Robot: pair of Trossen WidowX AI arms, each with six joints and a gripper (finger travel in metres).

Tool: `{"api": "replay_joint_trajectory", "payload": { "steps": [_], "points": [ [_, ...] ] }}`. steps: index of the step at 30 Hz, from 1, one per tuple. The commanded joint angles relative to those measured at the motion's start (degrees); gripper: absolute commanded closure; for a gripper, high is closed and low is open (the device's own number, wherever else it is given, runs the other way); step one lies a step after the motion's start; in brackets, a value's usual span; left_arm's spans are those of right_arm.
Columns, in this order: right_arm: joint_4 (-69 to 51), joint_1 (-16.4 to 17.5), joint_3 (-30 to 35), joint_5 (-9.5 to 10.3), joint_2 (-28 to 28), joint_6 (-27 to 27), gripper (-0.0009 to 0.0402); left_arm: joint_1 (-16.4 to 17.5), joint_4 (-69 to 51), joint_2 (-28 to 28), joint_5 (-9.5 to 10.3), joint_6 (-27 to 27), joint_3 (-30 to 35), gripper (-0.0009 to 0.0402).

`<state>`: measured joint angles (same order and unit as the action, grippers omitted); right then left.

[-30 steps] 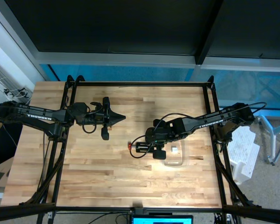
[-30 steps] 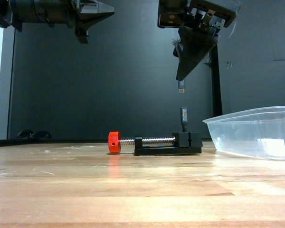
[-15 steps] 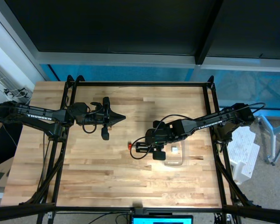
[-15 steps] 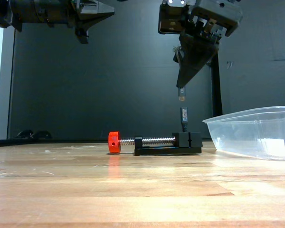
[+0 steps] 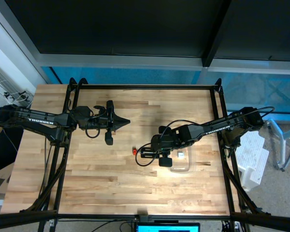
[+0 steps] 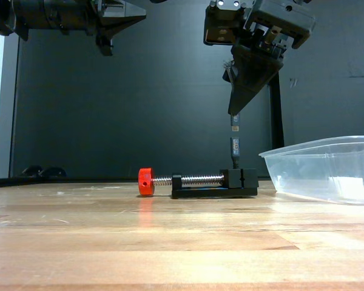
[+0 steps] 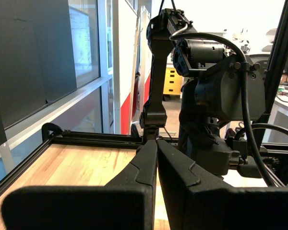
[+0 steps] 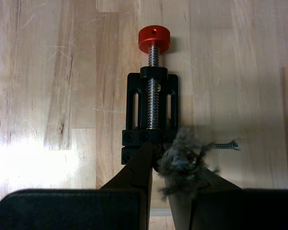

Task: Pick the usb-c connector and install on the hub

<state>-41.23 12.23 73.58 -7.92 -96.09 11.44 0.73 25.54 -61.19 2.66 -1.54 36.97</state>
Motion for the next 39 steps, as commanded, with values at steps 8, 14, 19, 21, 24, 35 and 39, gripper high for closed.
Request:
{"api": "replay_joint_trajectory", "payload": {
  "steps": [8, 14, 19, 21, 24, 35, 39],
  "points": [
    [0.4, -0.1, 0.0, -0.02, -1.1, -0.2, 0.0393, 0.0, 0.0, 0.0, 0.00, 0.0, 0.0, 0.0393],
    [0.3, -0.2, 0.2, -0.04, -1.1, -0.4, 0.0393, 0.0, 0.0, 0.0, -0.02, 0.0, 0.0, 0.0393],
    [0.0, -0.5, 0.6, -0.11, -1.1, -0.7, 0.0393, 0.0, 0.0, 0.0, 0.00, 0.0, 0.0, 0.0393],
    [-0.1, -0.6, 0.6, -0.09, -1.1, -0.6, 0.0393, 0.0, 0.0, 0.0, 0.00, 0.0, 0.0, 0.0393],
    [-0.1, -0.7, 0.6, -0.09, -1.1, -0.6, 0.0393, 0.0, 0.0, 0.0, -0.02, 0.0, 0.0, 0.0393],
    [0.0, -0.8, 0.0, -0.04, -1.1, -0.1, 0.0393, 0.0, 0.0, 0.0, 0.00, 0.0, 0.0, 0.0393],
    [0.0, -0.8, 0.0, -0.04, -1.1, 0.0, 0.0393, 0.0, 0.0, 0.0, 0.00, 0.0, 0.0, 0.0393]
  ]
}}
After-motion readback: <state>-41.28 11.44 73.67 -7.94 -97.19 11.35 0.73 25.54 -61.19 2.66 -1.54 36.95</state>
